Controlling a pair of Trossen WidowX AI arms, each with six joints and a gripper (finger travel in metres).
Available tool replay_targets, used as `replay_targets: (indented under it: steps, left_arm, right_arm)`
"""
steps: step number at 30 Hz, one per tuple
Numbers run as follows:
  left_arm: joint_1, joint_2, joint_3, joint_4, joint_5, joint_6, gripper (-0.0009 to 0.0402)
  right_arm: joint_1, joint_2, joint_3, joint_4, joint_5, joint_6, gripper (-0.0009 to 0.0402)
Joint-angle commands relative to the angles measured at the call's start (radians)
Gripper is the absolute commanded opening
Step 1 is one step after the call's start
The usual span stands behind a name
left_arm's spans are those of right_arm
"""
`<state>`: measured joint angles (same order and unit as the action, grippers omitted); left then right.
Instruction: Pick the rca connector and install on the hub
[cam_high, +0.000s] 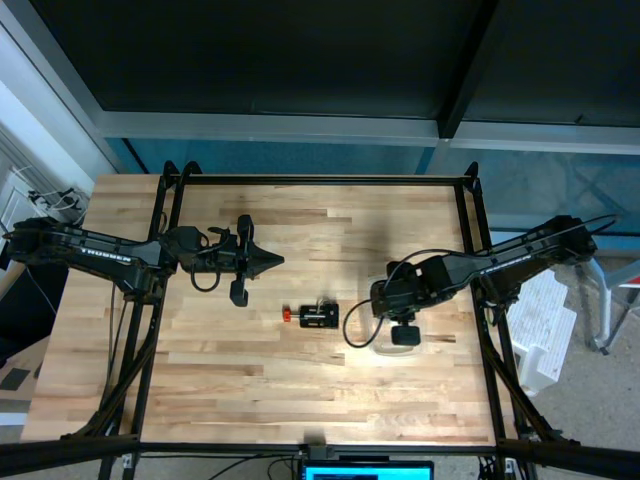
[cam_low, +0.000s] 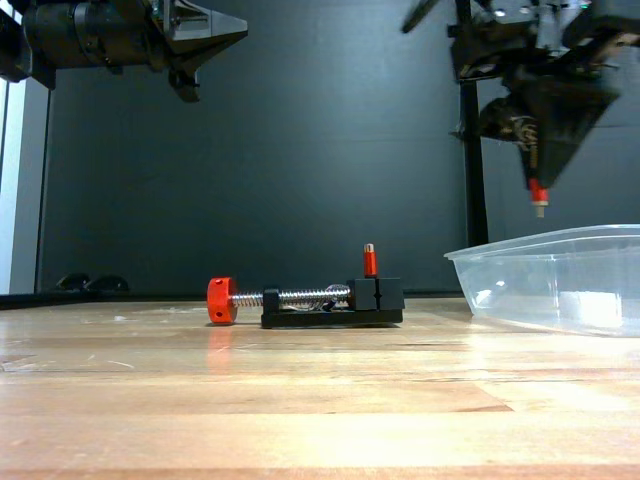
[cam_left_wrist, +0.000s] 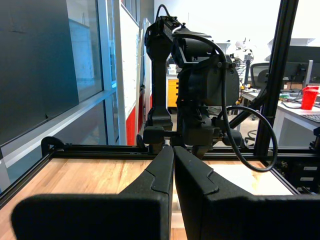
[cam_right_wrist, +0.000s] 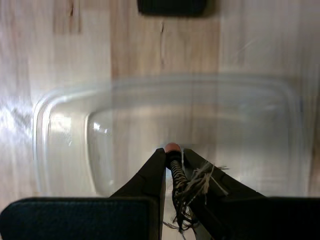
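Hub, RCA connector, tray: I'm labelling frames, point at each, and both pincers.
hub (cam_low: 380, 295), low view, black block.
RCA connector (cam_low: 538, 193), low view, red tip.
tray (cam_low: 530, 290), low view, front wall.
right pincer (cam_right_wrist: 174, 152), right wrist view, tips, shut on RCA connector over tray.
left pincer (cam_left_wrist: 173, 148), left wrist view, tips, shut, raised left of hub.

Two grippers (cam_low: 243, 37) (cam_low: 537, 178); one hub (cam_low: 375, 296), connector (cam_low: 538, 196), tray (cam_low: 560, 272)
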<state>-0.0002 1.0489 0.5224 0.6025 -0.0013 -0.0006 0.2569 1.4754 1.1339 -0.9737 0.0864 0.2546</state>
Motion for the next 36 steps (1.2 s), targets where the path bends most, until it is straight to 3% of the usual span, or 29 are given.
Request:
replay_targets:
  steps: [1, 23, 36]
  left_arm:
    - [0.0, 0.0, 0.0, 0.0, 0.0, 0.0, 0.0]
    - [0.0, 0.0, 0.0, 0.0, 0.0, 0.0, 0.0]
    - [0.0, 0.0, 0.0, 0.0, 0.0, 0.0, 0.0]
  right_arm:
    - [-0.01, 0.048, 0.045, -0.001, 0.0, 0.0, 0.0004]
    - [-0.064, 0.349, 0.362, -0.001, 0.0, -0.01, 0.0004]
    - [-0.078, 0.435, 0.458, 0.016, 0.0, -0.012, 0.0004]
